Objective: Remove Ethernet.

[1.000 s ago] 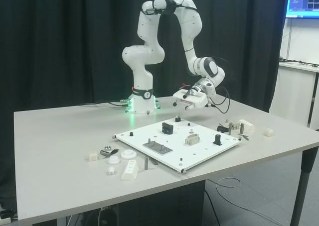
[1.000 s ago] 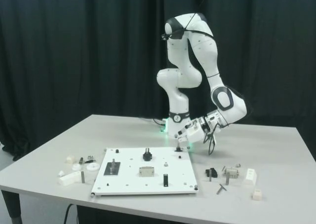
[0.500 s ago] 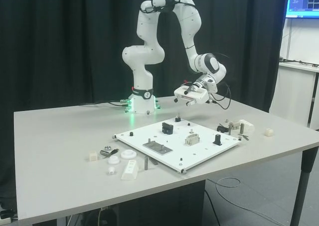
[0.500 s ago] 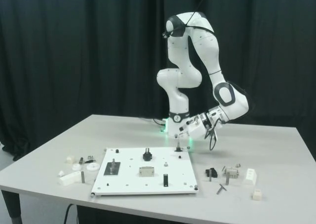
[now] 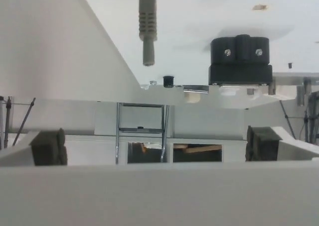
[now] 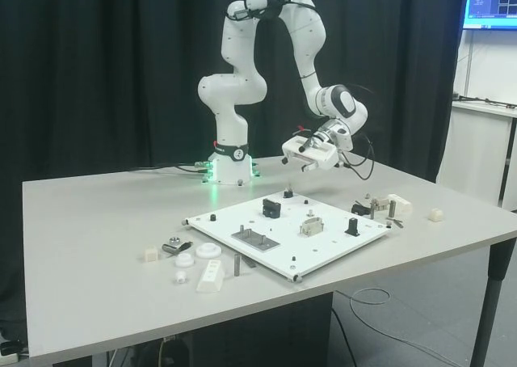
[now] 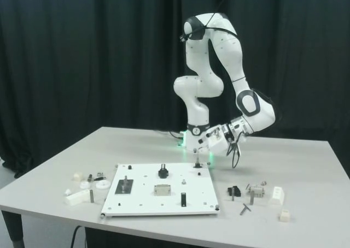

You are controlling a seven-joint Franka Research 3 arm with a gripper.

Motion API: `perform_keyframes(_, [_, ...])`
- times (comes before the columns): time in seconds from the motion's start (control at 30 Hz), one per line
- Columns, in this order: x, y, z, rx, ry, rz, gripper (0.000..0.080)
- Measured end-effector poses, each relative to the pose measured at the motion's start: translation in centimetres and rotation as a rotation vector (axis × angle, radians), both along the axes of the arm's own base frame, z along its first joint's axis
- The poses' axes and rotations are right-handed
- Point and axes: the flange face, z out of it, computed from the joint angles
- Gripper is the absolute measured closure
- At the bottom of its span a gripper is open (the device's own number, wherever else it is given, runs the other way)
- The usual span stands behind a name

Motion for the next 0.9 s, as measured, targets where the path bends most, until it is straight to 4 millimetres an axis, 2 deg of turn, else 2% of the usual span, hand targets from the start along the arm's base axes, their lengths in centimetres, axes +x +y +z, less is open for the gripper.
perform_keyframes(0.33, [0.2,-0.7,-0.7,0.027,0.038,-0.009,0.0003])
perform_keyframes(0.9, [0.2,-1.5,-3.3,0.035,0.061,0.027,0.0003])
